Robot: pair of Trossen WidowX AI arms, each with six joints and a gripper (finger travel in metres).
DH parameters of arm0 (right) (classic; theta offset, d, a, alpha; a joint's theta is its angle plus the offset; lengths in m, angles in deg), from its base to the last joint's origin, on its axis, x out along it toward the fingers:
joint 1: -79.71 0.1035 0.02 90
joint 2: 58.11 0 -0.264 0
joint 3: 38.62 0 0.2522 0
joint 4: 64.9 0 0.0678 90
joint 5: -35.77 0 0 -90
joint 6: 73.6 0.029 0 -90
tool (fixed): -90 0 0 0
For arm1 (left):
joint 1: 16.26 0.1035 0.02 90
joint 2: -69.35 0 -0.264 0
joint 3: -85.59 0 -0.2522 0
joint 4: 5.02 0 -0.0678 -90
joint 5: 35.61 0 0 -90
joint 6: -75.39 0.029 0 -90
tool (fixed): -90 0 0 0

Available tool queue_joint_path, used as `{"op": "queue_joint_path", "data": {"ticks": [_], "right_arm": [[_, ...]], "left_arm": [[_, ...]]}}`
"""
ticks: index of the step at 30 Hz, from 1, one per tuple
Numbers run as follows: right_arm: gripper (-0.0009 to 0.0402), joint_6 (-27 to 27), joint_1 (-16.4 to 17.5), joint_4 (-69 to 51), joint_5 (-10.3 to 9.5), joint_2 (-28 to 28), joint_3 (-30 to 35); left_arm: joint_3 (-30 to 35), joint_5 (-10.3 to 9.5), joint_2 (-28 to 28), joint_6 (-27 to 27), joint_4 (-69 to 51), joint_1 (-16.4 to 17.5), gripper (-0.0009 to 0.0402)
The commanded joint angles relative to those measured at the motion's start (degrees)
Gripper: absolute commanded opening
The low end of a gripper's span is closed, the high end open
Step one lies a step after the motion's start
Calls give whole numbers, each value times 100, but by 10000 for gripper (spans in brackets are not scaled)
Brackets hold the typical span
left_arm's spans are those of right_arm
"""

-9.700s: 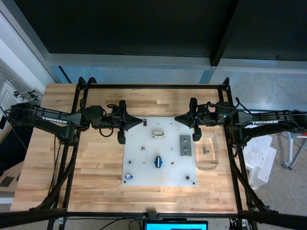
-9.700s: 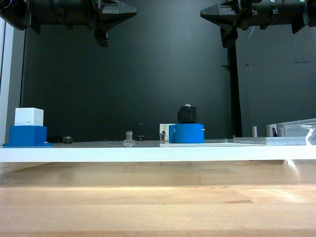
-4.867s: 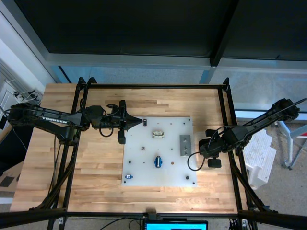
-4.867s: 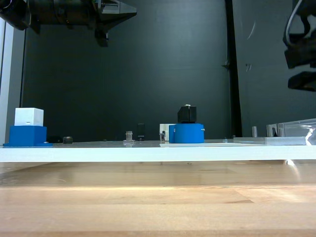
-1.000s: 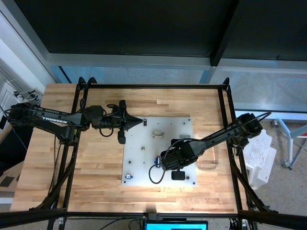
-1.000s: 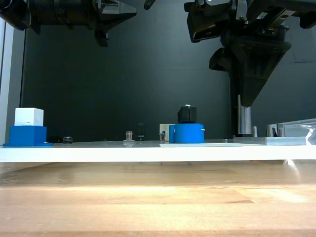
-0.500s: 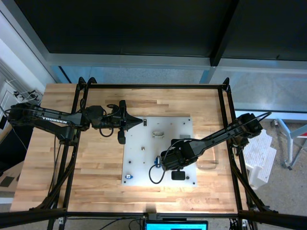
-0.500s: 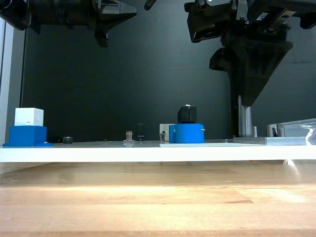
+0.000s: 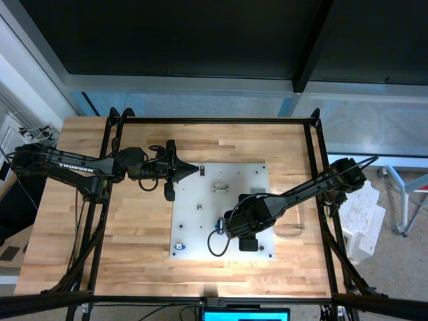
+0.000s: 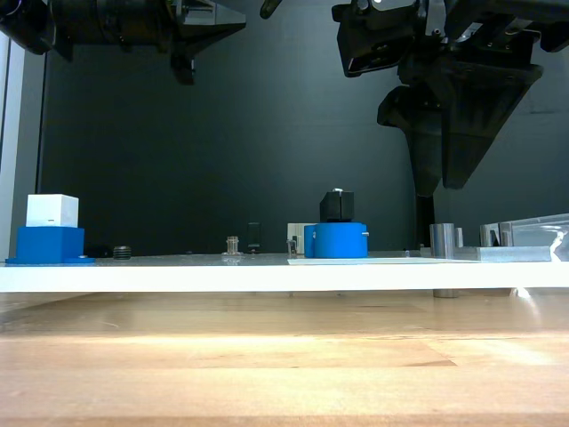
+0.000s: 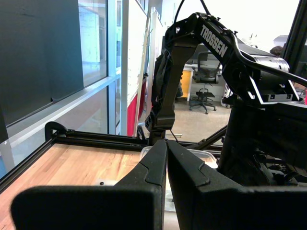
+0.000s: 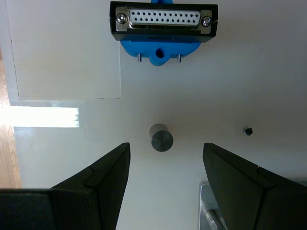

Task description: Pick the 16mm cylinder and install on the taskboard

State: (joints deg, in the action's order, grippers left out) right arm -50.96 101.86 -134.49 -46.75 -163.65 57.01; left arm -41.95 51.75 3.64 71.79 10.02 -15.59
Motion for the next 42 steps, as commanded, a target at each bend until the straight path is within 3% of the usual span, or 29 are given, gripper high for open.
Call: {"op": "queue_joint_path", "data": {"ticks": [1, 42], "right_arm": [[207, 0, 0, 0, 0, 0, 0], [200, -2, -2, 0, 0, 0, -2]], "left_arm": [[2, 0, -2, 2, 0, 0, 0], [2, 0, 0, 2, 0, 0, 0]]}}
